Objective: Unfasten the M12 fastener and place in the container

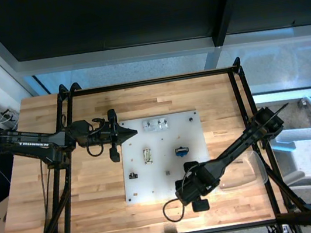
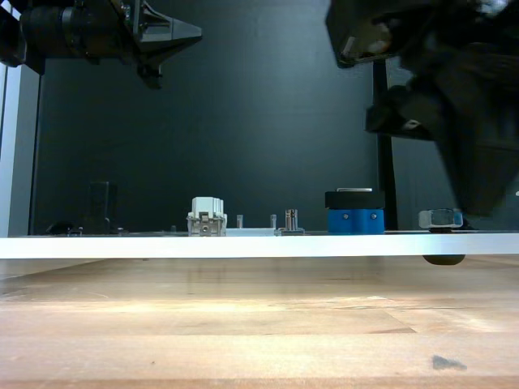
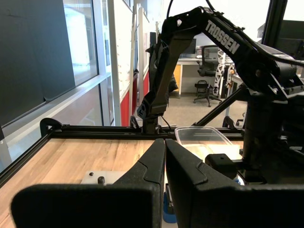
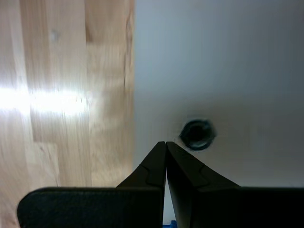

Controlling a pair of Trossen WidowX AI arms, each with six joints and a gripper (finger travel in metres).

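Note:
The silver M12 nut (image 2: 440, 218) sits low on its short black stud at the near right edge of the white board (image 1: 153, 179). From above it shows as a dark round ring (image 4: 197, 134) on the white surface. My right gripper (image 4: 165, 143) hovers over the board just beside the nut, shut with nothing between its fingers. In the high view the right gripper (image 1: 183, 193) covers the stud. The clear container (image 1: 244, 174) lies on the table right of the board and looks empty. My left gripper (image 1: 130, 133) is shut and held high over the board's far left edge.
A blue connector (image 2: 354, 212), a white connector block (image 2: 206, 219) and a silver post (image 2: 291, 220) stand on the board. A black frame (image 1: 240, 88) rings the table. The right arm (image 3: 190, 52) and the container (image 3: 199, 135) show in the left wrist view.

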